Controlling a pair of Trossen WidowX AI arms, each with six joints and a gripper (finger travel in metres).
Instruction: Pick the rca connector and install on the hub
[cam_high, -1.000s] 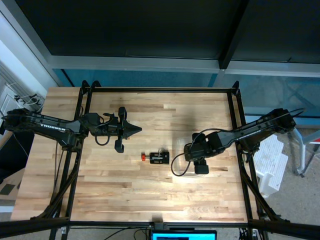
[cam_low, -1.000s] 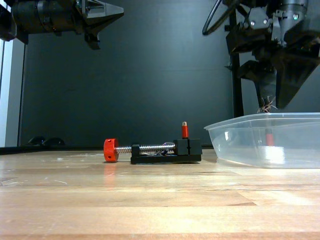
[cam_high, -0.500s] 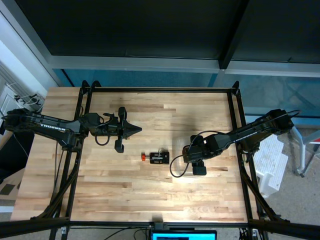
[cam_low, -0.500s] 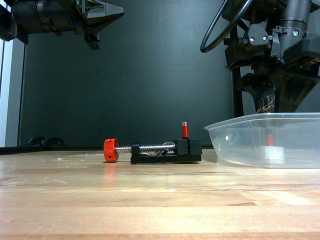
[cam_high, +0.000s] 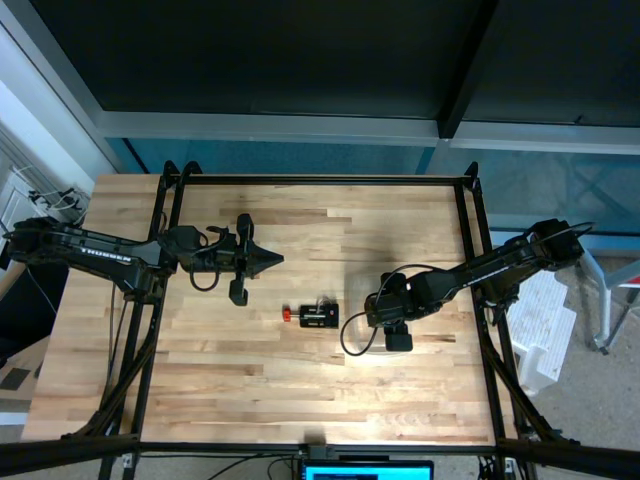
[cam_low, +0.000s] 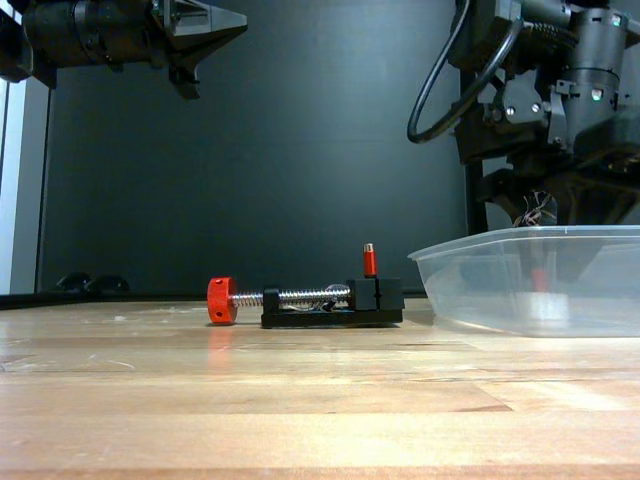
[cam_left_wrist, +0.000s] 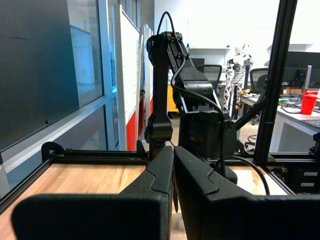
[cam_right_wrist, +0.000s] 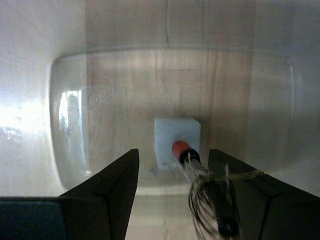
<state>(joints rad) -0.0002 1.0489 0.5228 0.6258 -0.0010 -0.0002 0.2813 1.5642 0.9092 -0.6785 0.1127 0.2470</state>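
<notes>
The hub (cam_high: 318, 316) is a small black box with a red stub, lying mid-table; it also shows in the low view as the hub (cam_low: 330, 300). The rca connector (cam_right_wrist: 186, 151), red-tipped with silvery strands, leans on a white block inside the clear tray (cam_right_wrist: 65, 100). My right gripper (cam_right_wrist: 172, 200) hangs open right above it, one finger on each side. From the table's edge the right gripper (cam_low: 555, 215) reaches the tray's rim. My left gripper (cam_high: 275, 260) is shut and empty, high over the table's left, far from the hub.
The clear plastic tray (cam_low: 470, 245) stands just right of the hub, a short gap between them. A black frame (cam_high: 320, 180) borders the table. The left gripper (cam_left_wrist: 173, 165) points toward the right arm.
My right gripper has come down toward the tray, still open. The left arm, the hub and the tray have not moved.
</notes>
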